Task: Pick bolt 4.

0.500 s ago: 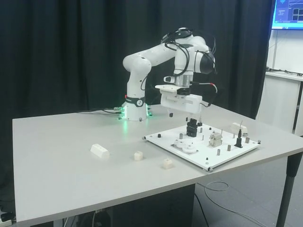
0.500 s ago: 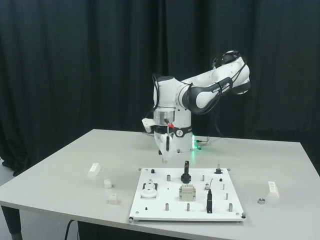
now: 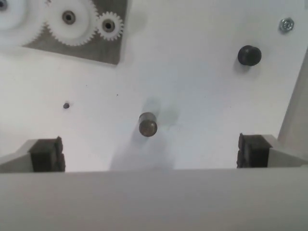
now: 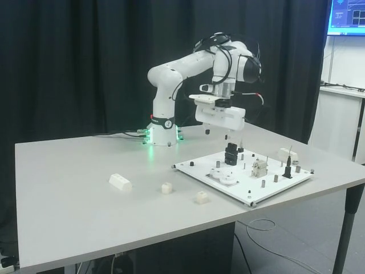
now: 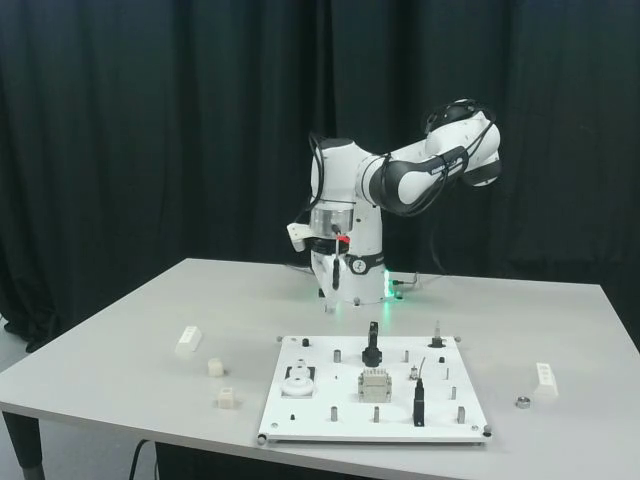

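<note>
A small grey bolt [image 3: 147, 125] stands upright in the white board [image 3: 197, 86], seen end-on in the wrist view. My gripper [image 3: 149, 153] hangs above it, open, with the black pads [image 3: 45, 155] far apart on either side and nothing between them. In the second room view the gripper [image 5: 333, 300] hovers well above the board's [image 5: 320, 425] far left part, where the bolt [image 5: 339, 354] sits. The first room view shows the gripper [image 4: 217, 133] high over the board [image 4: 197, 169].
White gears [image 3: 72, 19] and a black knob [image 3: 249, 55] lie near the bolt. Taller black parts [image 5: 372, 347] [image 5: 419, 403] stand mid-board. Three white blocks [image 4: 120, 182] [image 4: 166, 188] [image 4: 201, 197] rest on the grey table beside the board, another block [image 5: 545, 378] on its other side.
The gripper has risen a little above the board and the wrist has swung slightly; its fingers remain open and hold nothing.
</note>
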You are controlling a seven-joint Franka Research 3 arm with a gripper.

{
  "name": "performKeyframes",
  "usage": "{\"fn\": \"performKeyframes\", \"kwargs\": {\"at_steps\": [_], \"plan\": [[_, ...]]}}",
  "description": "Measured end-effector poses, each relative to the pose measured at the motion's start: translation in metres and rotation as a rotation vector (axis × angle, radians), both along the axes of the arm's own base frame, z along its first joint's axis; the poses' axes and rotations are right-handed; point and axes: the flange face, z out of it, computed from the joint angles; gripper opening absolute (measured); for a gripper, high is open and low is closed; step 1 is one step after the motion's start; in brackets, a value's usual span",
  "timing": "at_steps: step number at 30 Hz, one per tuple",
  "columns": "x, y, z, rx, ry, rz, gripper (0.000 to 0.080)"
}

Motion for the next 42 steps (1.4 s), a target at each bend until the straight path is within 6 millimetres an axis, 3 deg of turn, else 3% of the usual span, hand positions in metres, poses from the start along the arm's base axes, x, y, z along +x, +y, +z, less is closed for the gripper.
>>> {"fn": "performKeyframes", "kwargs": {"at_steps": [30, 42], "plan": [[0.009, 0.009, 0.036, -0.028, -0.01, 0.007, 0.08], [0.022, 0.04, 0.048, -0.015, -0.017, 0.049, 0.08]]}}
